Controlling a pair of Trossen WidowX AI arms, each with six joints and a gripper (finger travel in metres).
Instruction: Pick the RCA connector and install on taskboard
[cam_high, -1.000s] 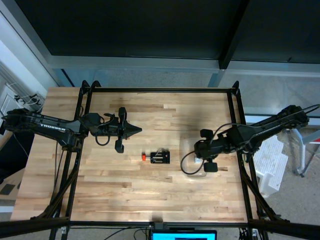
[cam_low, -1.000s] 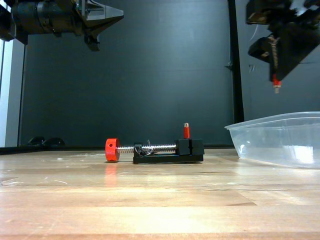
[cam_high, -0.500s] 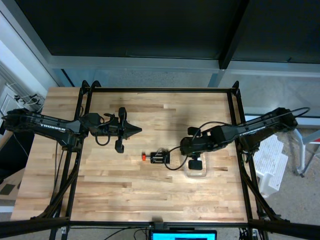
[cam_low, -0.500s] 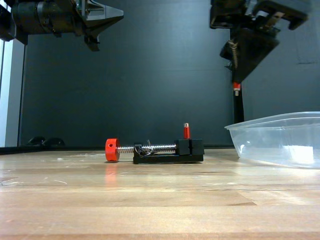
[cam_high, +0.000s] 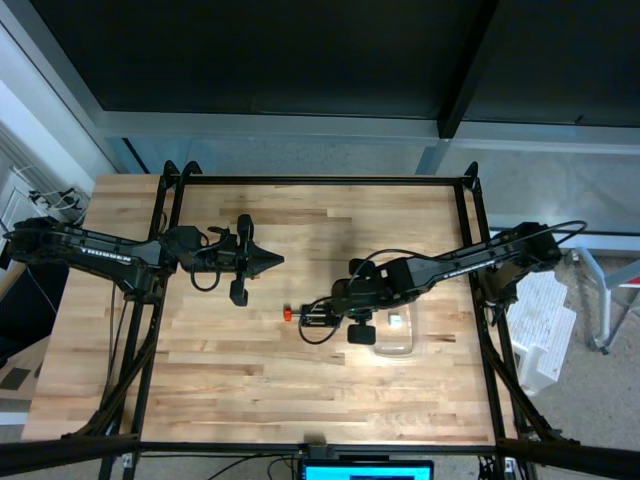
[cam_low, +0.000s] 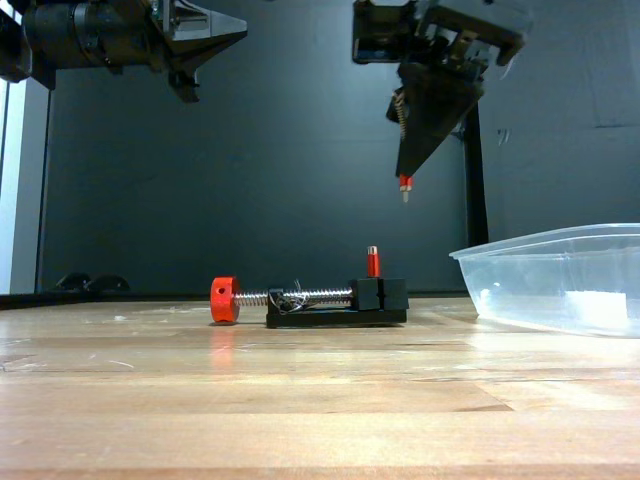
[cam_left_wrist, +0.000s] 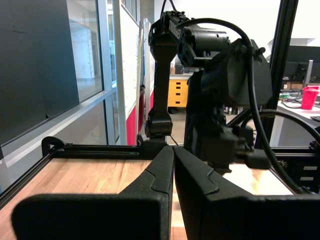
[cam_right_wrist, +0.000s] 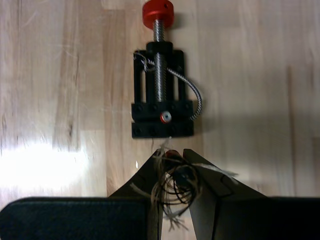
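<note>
The right end effector was clamped on the tiny red-and-silver metal RCA connector. It held the connector tip-down in the air above the small black rectangular taskboard, over the end opposite its red knob, not touching. The taskboard lay on the wooden worktop. The left end effector, fingers pressed together and empty, hung high over the worktop's left part.

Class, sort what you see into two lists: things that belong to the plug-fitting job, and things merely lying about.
Job: plug, pinched in the right gripper, above the black block.
Lying about: clear tray holding a white square; left gripper, shut, parked high at the left.
</note>
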